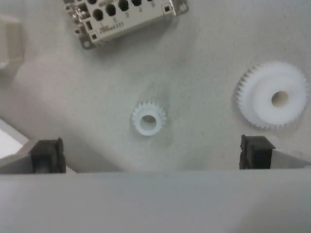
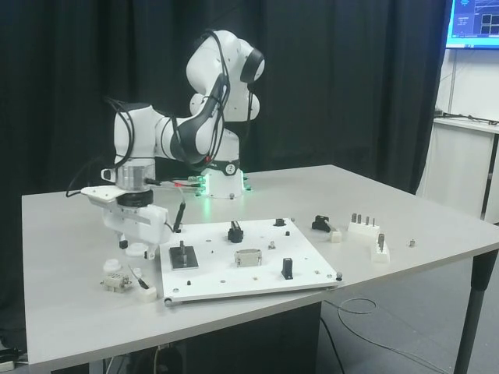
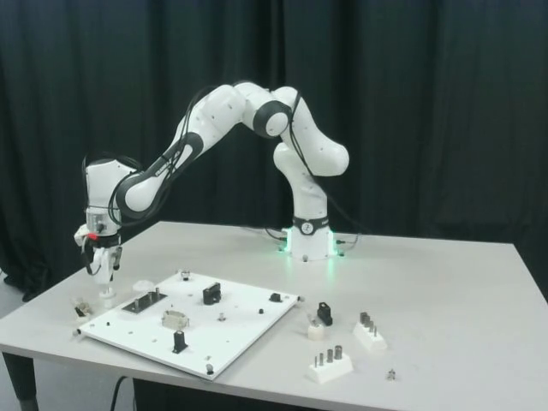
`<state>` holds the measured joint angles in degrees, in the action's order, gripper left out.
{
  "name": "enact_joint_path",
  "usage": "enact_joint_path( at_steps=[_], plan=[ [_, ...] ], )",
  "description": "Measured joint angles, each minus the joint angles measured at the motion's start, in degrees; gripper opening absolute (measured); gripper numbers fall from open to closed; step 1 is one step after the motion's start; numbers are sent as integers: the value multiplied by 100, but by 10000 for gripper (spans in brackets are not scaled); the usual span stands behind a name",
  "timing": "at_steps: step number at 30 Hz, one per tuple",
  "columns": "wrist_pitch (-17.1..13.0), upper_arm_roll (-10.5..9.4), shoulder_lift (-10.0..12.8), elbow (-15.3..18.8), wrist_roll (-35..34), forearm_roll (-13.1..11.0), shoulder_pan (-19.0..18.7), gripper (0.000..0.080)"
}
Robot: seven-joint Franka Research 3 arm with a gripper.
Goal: Pick small gear.
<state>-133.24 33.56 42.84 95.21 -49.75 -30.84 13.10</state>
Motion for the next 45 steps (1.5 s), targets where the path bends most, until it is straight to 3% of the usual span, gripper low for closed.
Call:
enact_joint_path(
  at_steps=[18,45],
  plan=[
    [36,-17,221,-27,-136,-23,7,800],
    [-51,-106,699,-463,-103,-231,88,800]
  ],
)
